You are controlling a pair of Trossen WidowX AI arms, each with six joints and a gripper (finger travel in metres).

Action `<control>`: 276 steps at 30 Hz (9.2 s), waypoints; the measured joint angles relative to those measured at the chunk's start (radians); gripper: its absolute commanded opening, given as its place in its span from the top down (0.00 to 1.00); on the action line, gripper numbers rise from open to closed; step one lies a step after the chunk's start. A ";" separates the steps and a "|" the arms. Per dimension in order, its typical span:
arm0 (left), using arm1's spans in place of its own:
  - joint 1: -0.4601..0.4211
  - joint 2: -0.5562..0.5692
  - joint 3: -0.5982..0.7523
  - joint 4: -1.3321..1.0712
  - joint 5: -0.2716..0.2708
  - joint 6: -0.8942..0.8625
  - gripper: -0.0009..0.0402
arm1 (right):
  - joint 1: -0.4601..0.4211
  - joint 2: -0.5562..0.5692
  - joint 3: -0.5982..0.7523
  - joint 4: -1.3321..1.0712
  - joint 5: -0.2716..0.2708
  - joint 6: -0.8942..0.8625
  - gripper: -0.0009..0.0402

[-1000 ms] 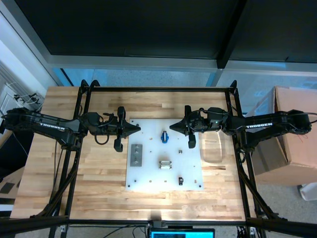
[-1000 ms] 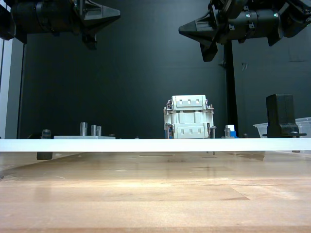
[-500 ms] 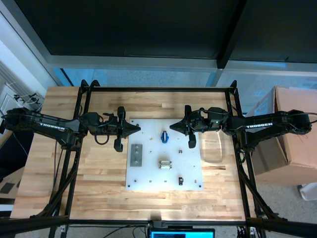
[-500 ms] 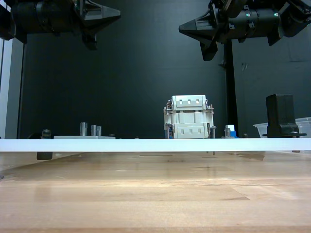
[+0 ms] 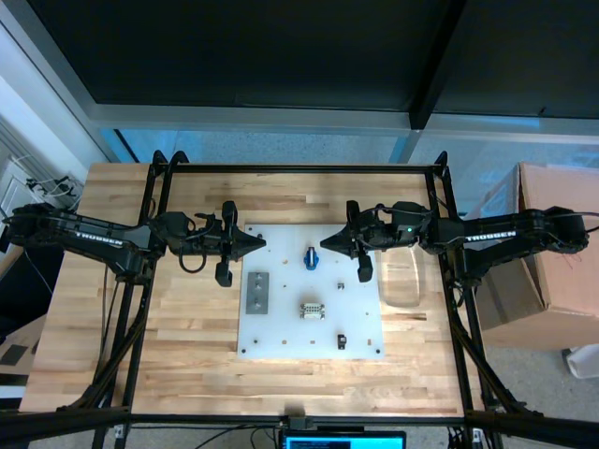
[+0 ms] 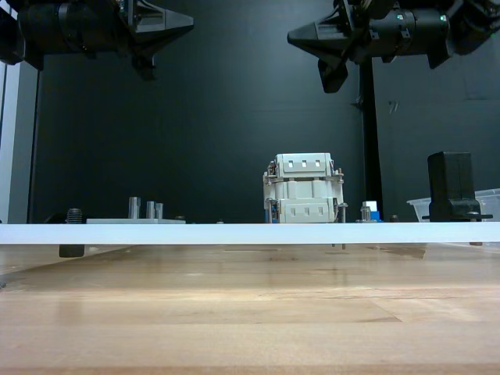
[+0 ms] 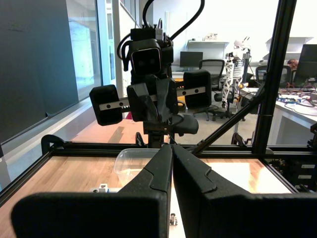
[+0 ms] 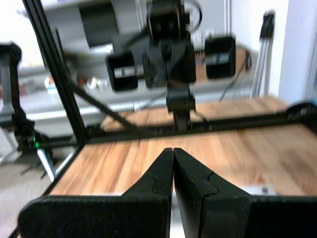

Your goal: Remove the HAN10E connector from the taskboard and place in the container

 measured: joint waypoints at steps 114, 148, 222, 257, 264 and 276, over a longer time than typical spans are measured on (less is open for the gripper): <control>0.000 0.000 0.000 0.000 0.000 0.000 0.98 | 0.355 0.828 1.201 -1.654 0.181 0.153 0.97; 0.000 0.000 0.000 0.000 0.000 0.000 0.98 | 0.663 0.444 0.551 -1.476 0.239 0.558 0.97; 0.000 0.000 0.000 0.001 0.000 0.000 0.98 | 0.908 0.139 0.284 -1.471 0.263 0.830 0.97; 0.000 0.000 0.000 0.000 0.000 0.000 0.98 | 0.673 0.062 0.254 -1.539 0.258 0.706 0.97; 0.000 0.000 0.000 0.001 0.000 0.000 0.98 | 0.473 -0.053 0.167 -1.545 0.251 0.597 0.97; 0.000 0.000 0.000 0.001 0.000 0.000 0.98 | 0.309 -0.110 0.060 -1.540 0.226 0.557 0.95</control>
